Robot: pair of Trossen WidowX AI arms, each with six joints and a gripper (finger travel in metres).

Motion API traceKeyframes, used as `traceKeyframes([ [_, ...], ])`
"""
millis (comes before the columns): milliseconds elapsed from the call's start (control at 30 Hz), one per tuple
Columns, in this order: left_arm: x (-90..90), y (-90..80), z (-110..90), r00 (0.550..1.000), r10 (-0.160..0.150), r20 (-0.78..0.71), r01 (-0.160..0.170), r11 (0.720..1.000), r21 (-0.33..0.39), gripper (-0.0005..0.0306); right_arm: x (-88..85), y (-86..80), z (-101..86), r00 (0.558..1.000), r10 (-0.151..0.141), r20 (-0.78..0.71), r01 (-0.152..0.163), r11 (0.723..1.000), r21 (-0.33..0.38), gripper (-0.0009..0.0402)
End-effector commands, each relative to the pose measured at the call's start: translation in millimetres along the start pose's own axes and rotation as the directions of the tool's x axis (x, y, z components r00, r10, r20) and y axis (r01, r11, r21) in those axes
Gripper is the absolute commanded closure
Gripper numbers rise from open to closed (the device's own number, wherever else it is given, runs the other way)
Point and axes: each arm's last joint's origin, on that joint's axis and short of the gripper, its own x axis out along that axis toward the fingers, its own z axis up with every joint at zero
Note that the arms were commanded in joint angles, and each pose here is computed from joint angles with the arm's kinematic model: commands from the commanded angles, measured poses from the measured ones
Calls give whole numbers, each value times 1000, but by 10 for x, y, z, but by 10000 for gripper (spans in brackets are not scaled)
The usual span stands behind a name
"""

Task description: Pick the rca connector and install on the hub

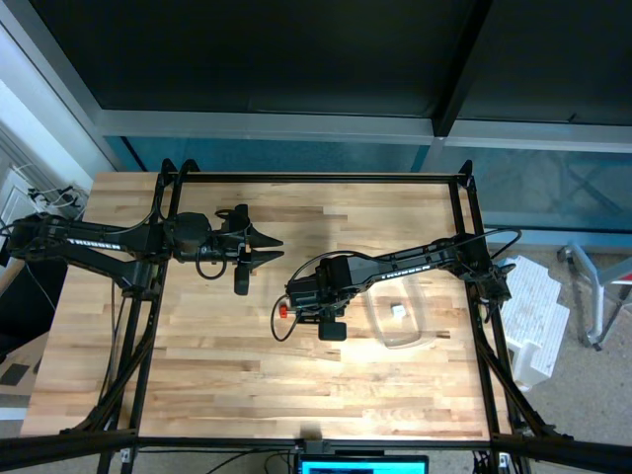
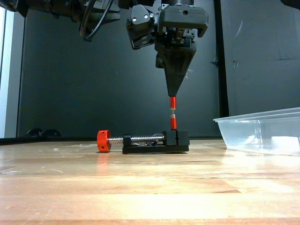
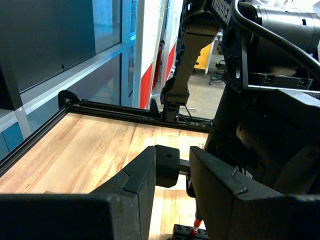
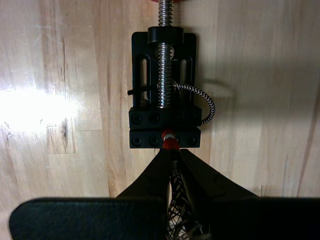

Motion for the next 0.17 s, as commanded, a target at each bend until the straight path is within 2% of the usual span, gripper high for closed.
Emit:
traceKeyframes([
  [33,0,0,0,1000,0,0,0,1000,0,210,9,1,3,1000,0,2,0,1000,-8,393],
  [167,0,0,0,1000,0,0,0,1000,0,210,54,3,-2,1000,0,1,0,1000,-8,393],
])
